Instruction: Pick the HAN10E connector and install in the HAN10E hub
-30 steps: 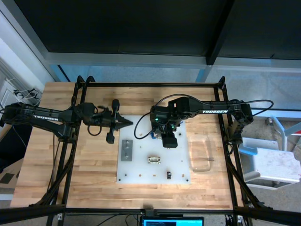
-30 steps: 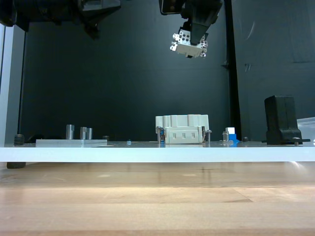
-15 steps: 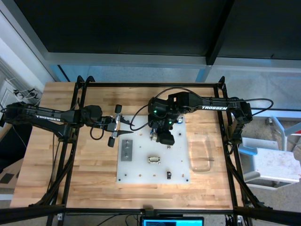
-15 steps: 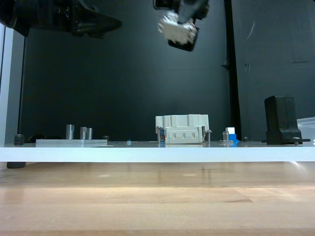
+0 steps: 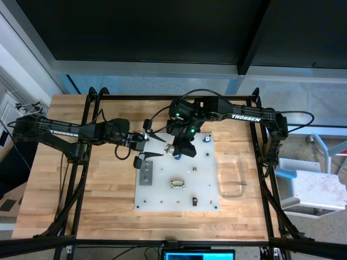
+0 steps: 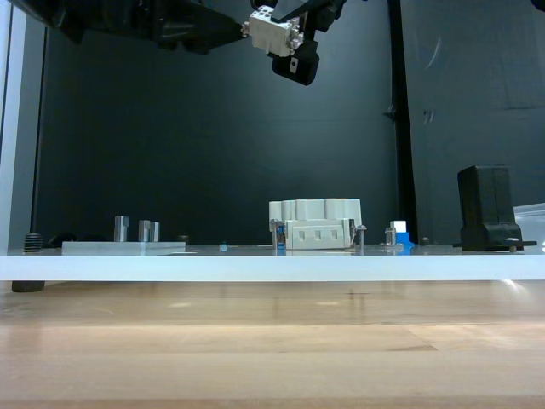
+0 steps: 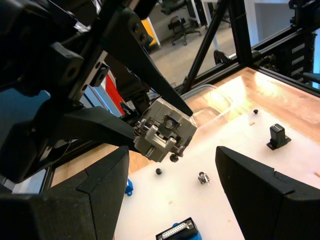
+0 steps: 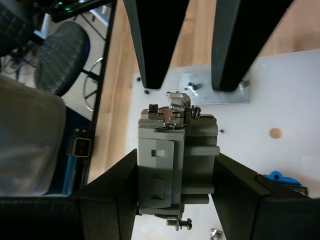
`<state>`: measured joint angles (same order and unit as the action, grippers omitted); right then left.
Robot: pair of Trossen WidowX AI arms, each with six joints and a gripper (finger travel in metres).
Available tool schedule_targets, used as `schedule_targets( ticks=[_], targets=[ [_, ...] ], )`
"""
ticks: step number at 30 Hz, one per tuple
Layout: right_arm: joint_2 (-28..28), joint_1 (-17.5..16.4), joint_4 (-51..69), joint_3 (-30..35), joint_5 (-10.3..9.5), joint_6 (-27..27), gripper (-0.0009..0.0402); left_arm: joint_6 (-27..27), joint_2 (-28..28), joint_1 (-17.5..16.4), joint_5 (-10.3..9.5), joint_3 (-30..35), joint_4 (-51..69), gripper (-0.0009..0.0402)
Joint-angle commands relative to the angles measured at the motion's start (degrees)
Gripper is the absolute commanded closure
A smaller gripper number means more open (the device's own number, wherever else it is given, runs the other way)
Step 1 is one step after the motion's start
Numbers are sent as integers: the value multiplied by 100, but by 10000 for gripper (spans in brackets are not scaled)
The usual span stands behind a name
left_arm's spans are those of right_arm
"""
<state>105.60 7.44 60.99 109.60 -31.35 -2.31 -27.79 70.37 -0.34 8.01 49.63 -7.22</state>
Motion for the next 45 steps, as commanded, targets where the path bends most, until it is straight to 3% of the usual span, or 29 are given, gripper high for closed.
schedule_targets(
  ticks=[1, 4, 7, 19, 30, 40, 43, 45],
  targets=[
    [-7, 20, -61, 4, -42, -2, 336, -31, 155, -2, 11, 184, 46, 162],
    [-7, 20, -79, 4, -50, -2, 336, -168, 260, -2, -7, 323, 140, 168],
    [-7, 20, -92, 4, -223, -9, 336, -247, 330, -2, -4, 365, 140, 172],
    [-7, 26, -136, -55, -278, 2, 336, -592, 398, 11, 31, 415, 85, 177],
    [-7, 83, -181, -74, -278, 0, 336, -839, 407, 48, 372, 551, 181, 188],
    [-7, 87, -299, -72, -332, -35, 336, -901, 514, 48, 380, 551, 232, 216],
    [-7, 92, -378, -72, -490, -48, 336, -903, 514, 48, 382, 551, 236, 223],
    [-7, 92, -407, -72, -483, -79, 336, -909, 514, 48, 382, 551, 229, 231]
  ],
)
